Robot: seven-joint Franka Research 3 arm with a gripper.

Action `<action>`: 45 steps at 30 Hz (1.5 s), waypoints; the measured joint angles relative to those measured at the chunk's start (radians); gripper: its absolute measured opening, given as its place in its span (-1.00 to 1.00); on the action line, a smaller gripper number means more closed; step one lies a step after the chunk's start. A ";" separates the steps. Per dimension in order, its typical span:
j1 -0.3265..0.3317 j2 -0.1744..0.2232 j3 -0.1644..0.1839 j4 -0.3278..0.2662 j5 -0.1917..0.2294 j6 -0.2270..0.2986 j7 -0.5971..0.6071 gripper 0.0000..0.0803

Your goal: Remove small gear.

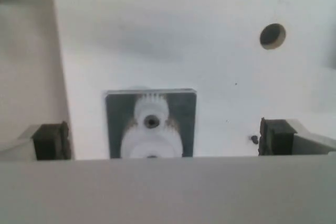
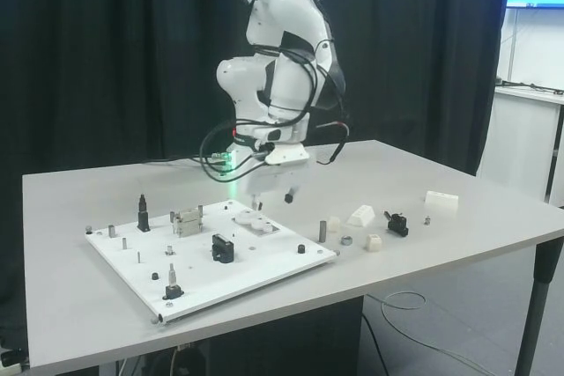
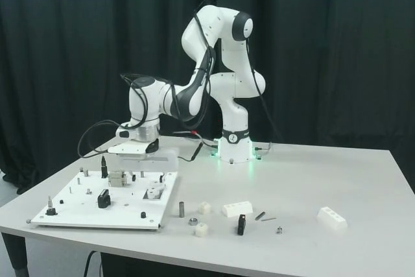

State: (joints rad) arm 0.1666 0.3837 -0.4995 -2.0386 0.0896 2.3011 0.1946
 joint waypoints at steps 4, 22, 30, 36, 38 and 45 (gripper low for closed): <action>-0.019 0.018 0.010 0.000 0.026 0.026 -0.024 0.99; -0.032 0.069 0.013 -0.006 0.082 0.065 -0.095 0.99; -0.033 0.071 0.013 -0.024 0.082 0.070 -0.101 0.99; -0.035 0.071 0.013 -0.044 0.082 0.091 -0.108 0.99; -0.035 0.071 0.013 -0.053 0.082 0.102 -0.110 0.99; -0.036 0.071 0.016 -0.077 0.082 0.139 -0.115 0.99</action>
State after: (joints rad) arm 0.1309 0.4546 -0.4836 -2.1157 0.1718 2.4405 0.0793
